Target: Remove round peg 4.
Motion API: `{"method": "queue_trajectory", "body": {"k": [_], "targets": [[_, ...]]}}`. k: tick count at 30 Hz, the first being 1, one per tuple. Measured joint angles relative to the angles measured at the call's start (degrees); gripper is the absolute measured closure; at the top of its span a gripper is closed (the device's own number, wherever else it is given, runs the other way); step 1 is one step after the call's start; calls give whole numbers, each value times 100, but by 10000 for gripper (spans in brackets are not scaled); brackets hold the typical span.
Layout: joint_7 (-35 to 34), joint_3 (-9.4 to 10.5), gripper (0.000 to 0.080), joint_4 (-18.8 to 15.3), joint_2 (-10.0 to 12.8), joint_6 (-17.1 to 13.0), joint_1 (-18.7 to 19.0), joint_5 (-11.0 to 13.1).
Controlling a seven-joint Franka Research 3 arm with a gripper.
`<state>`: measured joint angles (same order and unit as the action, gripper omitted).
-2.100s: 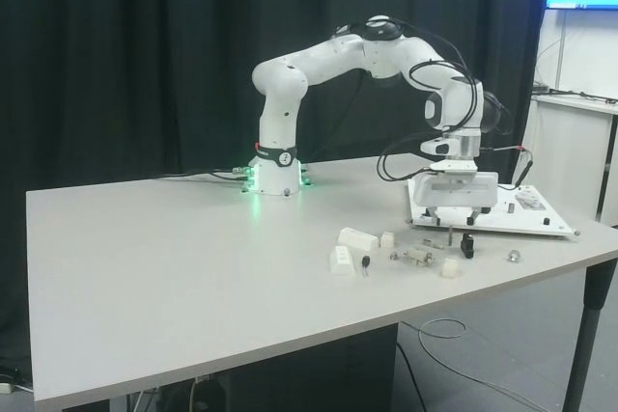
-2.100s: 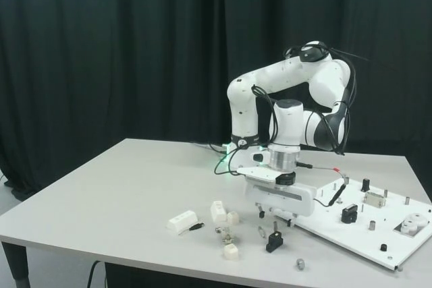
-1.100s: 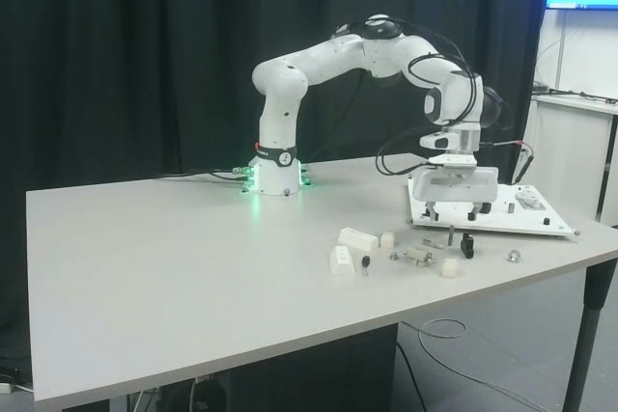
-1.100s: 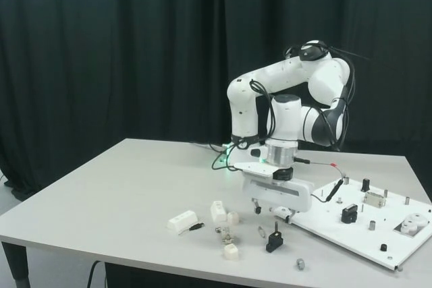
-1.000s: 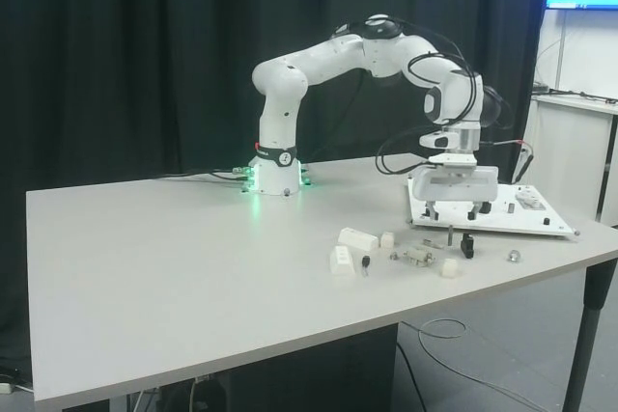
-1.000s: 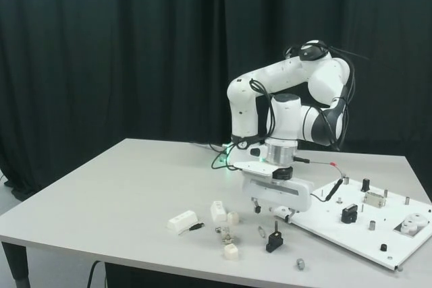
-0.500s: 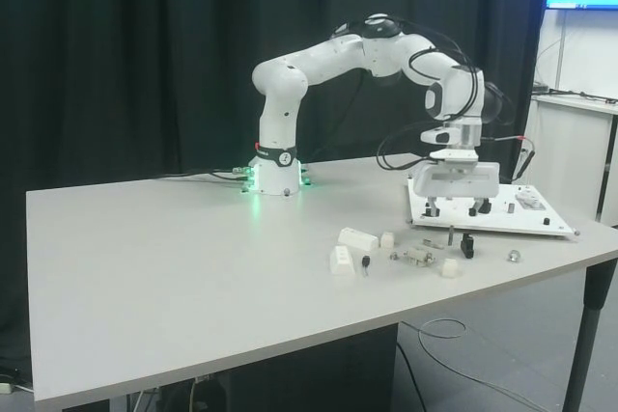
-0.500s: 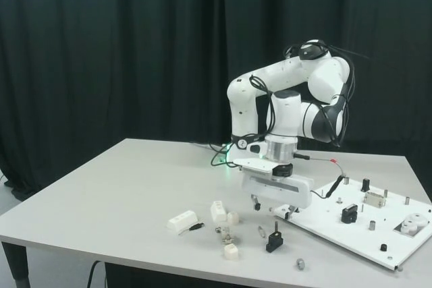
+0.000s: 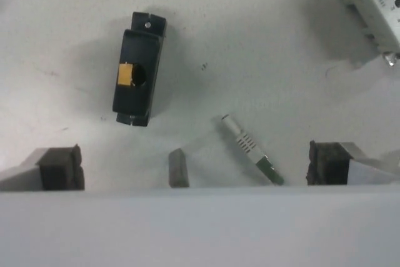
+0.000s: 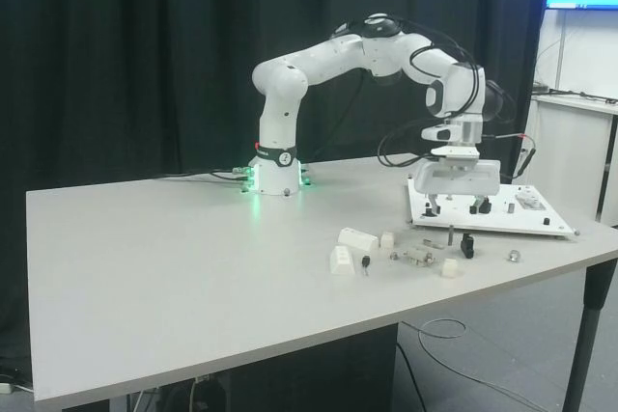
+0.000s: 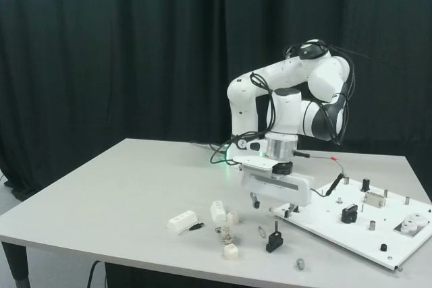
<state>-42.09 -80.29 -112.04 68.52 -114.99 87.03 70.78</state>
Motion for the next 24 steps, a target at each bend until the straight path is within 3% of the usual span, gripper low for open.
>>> {"method": "queue_trajectory", "body": {"k": [14, 24], "targets": [[310, -22, 3, 92, 0, 22, -2, -10], [651, -20, 3, 447, 1, 196, -2, -9]]}}
